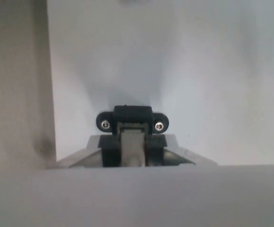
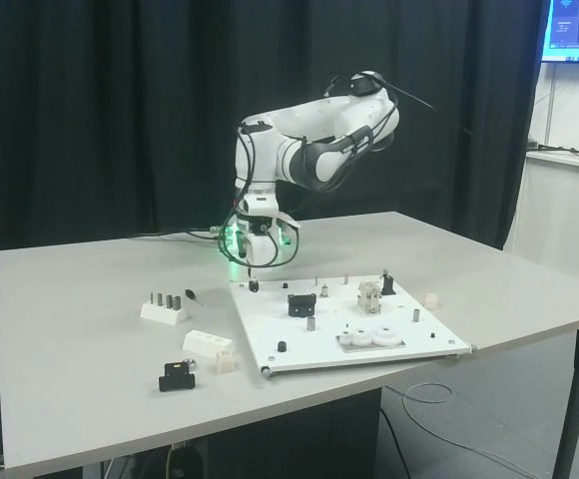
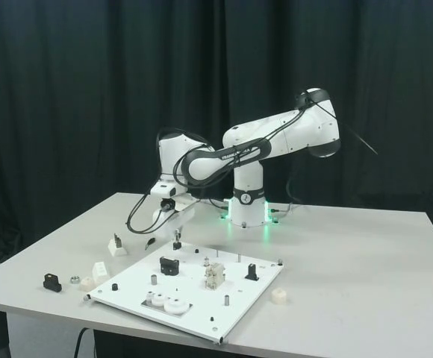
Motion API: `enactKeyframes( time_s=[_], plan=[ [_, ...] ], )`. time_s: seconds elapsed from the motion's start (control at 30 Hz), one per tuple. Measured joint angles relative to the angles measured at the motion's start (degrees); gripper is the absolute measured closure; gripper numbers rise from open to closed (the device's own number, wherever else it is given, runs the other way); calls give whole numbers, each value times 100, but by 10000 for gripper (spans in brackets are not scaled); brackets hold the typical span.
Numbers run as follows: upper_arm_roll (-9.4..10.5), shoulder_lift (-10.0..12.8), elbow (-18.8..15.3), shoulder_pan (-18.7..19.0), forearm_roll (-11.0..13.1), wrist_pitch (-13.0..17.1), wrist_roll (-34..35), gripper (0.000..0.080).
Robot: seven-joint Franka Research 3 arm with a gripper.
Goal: Insert Ethernet.
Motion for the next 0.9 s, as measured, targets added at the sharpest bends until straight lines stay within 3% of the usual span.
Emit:
enactKeyframes(
  time_s=[0.33,0.37,0.5,0.53,0.77,0.8,0.9],
  plan=[
    [-7,0,9,0,3,-63,-23,702],
    [-11,0,10,3,3,-70,-23,532],
    [-56,1,12,28,-8,-110,-23,532],
    [-76,1,12,37,-13,-122,-23,220],
    [-282,1,26,116,-130,-194,-3,220],
    [-321,1,30,130,-153,-211,3,56],
    [-438,1,39,177,-240,-256,20,19]
  ],
)
